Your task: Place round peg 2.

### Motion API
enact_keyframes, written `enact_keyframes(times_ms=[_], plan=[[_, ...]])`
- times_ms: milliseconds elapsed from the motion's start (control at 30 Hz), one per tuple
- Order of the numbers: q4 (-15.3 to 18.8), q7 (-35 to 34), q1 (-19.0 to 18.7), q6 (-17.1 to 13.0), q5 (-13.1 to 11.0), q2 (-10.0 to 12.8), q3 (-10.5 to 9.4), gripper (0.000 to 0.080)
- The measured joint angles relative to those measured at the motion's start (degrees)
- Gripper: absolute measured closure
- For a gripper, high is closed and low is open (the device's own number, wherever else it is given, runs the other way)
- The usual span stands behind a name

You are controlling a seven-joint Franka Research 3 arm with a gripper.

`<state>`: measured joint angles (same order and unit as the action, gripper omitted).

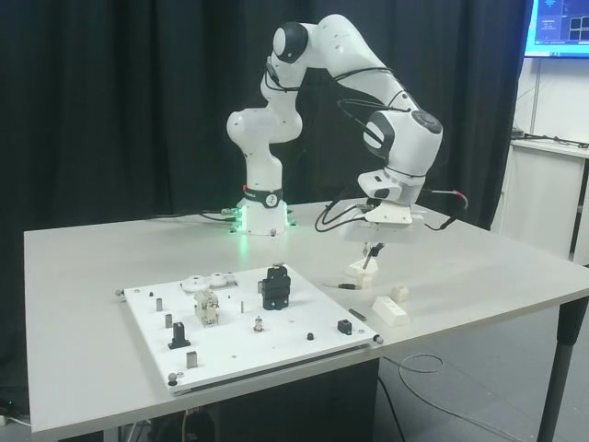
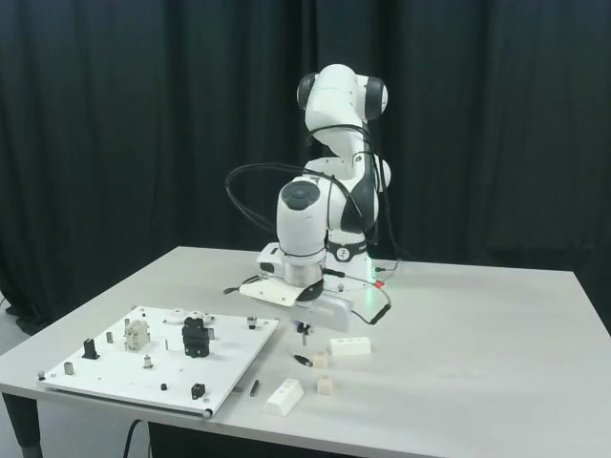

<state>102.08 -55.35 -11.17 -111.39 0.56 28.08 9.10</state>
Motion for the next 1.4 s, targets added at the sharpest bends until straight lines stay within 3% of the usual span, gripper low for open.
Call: enact_keyframes(times_ms=[233, 933, 967, 1133, 1167, 1333, 1367, 1400], plan=[[2.3, -1.2, -0.7, -2.5, 0.1, -0.7, -1.25, 0.0745], [7.3, -6.1, -4.8, -6.7, 1.5, -2.7, -1.83, 0.0745], [7.4, -6.3, -4.9, -6.7, 1.7, -2.8, -1.85, 0.053], [7.7, -7.1, -5.3, -6.7, 2.3, -3.1, -2.02, 0.053], [7.8, -7.2, -5.3, -6.7, 2.4, -3.1, -2.04, 0.0219], [8.0, -7.5, -5.6, -6.7, 2.7, -3.3, -2.05, 0.0219], [8.0, -7.6, -5.6, -6.8, 2.9, -3.3, -2.05, 0.0046], [8.1, -7.6, -5.7, -6.8, 3.0, -3.3, -2.05, 0.0046]])
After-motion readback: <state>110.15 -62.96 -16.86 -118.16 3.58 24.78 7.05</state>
